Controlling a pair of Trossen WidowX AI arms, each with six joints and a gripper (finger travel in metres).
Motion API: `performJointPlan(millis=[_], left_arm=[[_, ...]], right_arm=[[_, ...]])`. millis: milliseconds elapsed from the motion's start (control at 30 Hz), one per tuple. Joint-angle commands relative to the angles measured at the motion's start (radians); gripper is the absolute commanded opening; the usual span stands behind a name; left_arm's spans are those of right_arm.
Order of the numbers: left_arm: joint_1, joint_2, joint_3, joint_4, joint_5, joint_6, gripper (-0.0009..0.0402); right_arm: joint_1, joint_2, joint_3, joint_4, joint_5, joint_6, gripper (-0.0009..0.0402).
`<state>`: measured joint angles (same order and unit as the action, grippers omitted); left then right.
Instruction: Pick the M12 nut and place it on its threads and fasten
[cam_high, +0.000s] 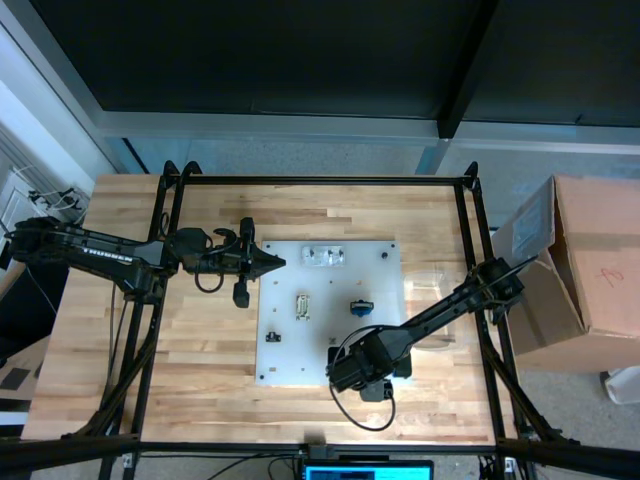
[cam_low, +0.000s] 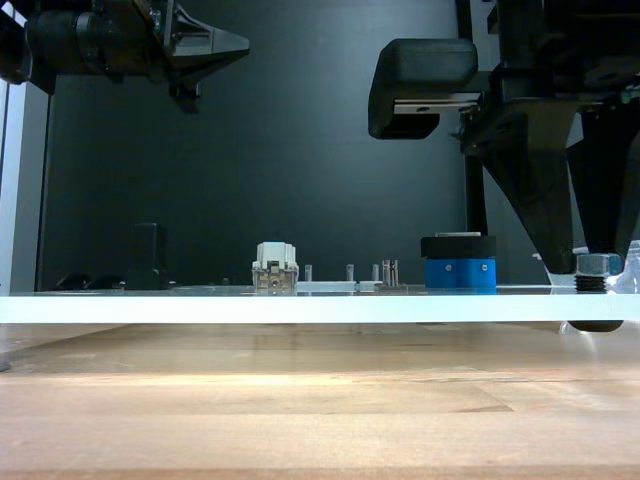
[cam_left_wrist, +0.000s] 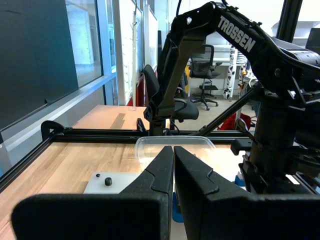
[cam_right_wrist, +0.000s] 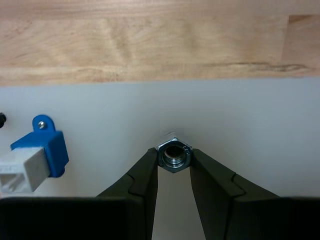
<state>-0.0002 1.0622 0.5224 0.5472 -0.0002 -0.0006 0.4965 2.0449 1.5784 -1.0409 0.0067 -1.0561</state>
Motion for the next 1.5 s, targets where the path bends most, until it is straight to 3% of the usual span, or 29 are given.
performJointPlan(millis=[33,1167,1500], left_arm=[[0.000,0.000,0.000,0.000,0.000,0.000,0.0000],[0.000,0.000,0.000,0.000,0.000,0.000,0.0000],[0.000,0.000,0.000,0.000,0.000,0.000,0.0000]], right_arm=[[0.002,0.000,0.000,0.006,-0.008,0.000,0.0012],[-0.006,0.009,-0.019,0.031,-0.009,0.139,0.0012],[-0.010,0.009,-0.019,0.033,-0.008,0.516,0.0012]])
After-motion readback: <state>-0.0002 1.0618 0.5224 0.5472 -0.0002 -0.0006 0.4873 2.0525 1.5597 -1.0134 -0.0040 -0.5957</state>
